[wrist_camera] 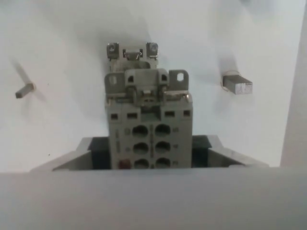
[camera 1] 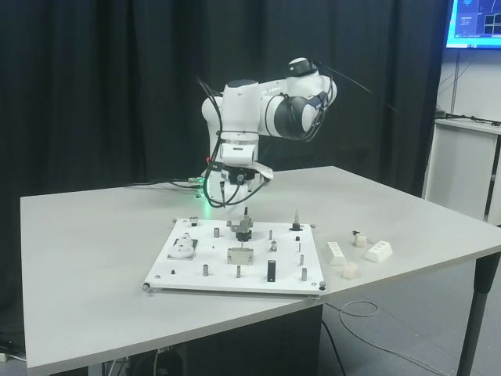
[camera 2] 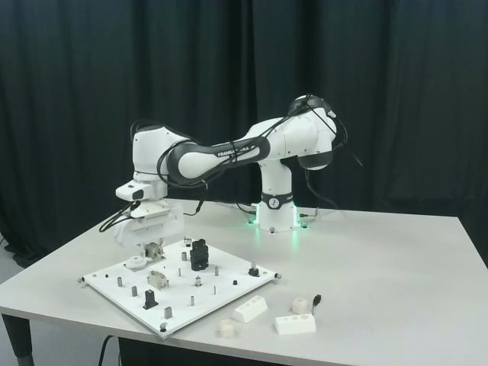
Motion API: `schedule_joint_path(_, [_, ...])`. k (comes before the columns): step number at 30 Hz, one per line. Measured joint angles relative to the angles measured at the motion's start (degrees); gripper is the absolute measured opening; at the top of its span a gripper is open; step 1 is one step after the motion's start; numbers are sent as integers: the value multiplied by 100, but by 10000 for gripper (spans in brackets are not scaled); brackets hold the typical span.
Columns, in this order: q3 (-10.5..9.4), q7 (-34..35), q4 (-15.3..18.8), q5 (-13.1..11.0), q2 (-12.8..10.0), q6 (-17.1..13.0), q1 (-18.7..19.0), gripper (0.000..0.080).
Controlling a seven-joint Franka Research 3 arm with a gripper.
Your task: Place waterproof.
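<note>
Gripper [wrist_camera: 151, 160] is clamped on the connector [wrist_camera: 147, 124], holding it in the air just above the white board [camera 2: 221, 293] (near the board's far-left corner in the second room view). A small grey block [wrist_camera: 237, 85] sits on the board nearby.

Grey table [camera 1: 94, 235] carries white board [camera 1: 184, 276], small white blocks [camera 1: 377, 251].

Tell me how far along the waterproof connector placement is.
Done: the waterproof connector is picked up and carried over the white board. In hand: the claw holds it above the board. Left: lowering it into place and releasing.
</note>
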State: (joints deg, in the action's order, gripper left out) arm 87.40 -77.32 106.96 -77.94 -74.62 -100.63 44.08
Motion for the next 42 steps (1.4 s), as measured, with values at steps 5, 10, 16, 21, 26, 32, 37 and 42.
schedule_joint_path(5, [8,0,0,0,0,3,-2,317])
schedule_joint_path(10, [8,0,0,0,0,3,-5,317])
schedule_joint_path(16, [8,0,-2,0,0,4,-5,317])
schedule_joint_path(21, [8,14,-11,0,0,8,-5,317])
schedule_joint_path(26, [8,22,-29,0,0,12,-5,317])
schedule_joint_path(32, [8,71,-55,0,0,20,-5,317])
schedule_joint_path(37, [8,100,-86,0,0,34,-5,317])
schedule_joint_path(42, [8,143,-119,0,0,51,-5,317])
